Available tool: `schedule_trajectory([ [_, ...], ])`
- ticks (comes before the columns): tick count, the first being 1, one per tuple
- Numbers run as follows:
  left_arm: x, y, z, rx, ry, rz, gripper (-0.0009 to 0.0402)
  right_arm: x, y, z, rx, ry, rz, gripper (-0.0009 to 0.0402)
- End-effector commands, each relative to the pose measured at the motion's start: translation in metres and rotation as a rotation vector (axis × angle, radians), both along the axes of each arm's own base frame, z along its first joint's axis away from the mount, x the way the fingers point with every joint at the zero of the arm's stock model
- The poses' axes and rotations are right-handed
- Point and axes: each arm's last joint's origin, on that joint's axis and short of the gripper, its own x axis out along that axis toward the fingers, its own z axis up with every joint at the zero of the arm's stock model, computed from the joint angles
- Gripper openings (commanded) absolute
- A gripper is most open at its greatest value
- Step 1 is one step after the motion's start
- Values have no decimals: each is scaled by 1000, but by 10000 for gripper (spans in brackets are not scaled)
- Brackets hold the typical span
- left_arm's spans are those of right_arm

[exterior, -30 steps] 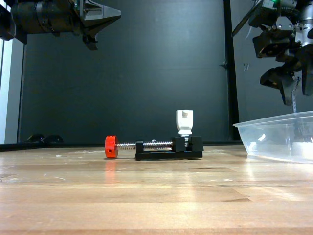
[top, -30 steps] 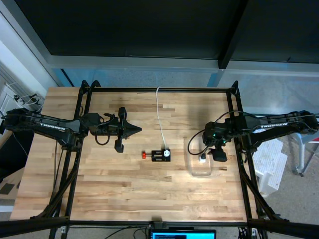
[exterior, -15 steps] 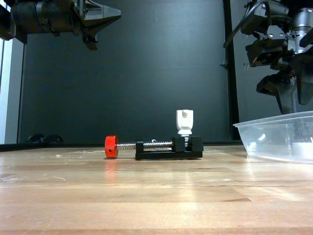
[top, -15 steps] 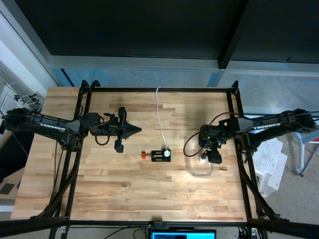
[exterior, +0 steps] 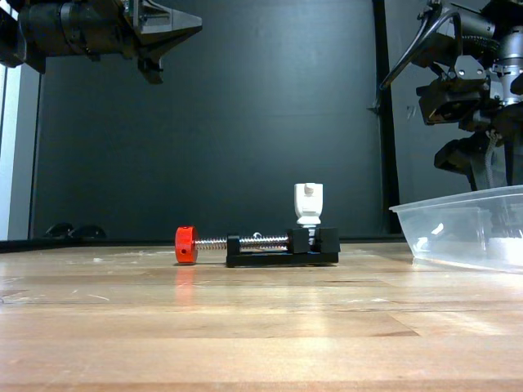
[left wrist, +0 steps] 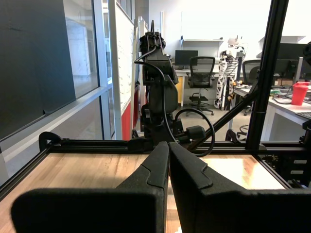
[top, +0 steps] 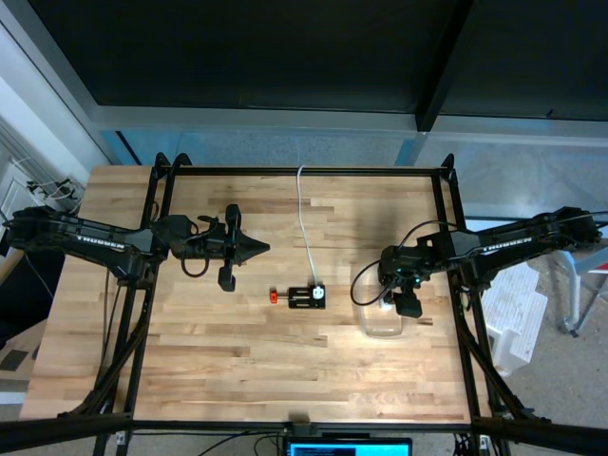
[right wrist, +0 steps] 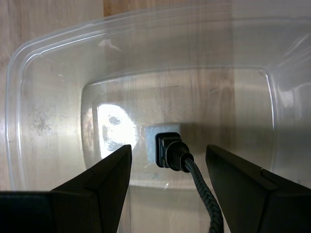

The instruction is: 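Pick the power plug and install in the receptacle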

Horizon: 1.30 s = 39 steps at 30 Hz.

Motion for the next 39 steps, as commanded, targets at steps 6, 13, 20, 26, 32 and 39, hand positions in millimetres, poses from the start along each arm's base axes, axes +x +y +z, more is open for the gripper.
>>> schedule_trajectory([
  [6, 0, 0, 0, 0, 0, 0, 0, -1, 1, -3, -2, -4, 4, 187],
  [13, 0, 0, 0, 0, 0, 0, 0, -1, 2, -3, -1, -5, 8, 146],
  [20, 0, 0, 0, 0, 0, 0, 0, -1, 3, -3, 2, -5, 13, 104],
  [26, 0, 0, 0, 0, 0, 0, 0, -1, 3, -3, 0, -5, 12, 79],
  [32, 0, 0, 0, 0, 0, 0, 0, -1, 3, -3, -2, -5, 12, 43],
  [39, 0, 0, 0, 0, 0, 0, 0, -2, 2, -2, -20, -12, -1, 1],
])
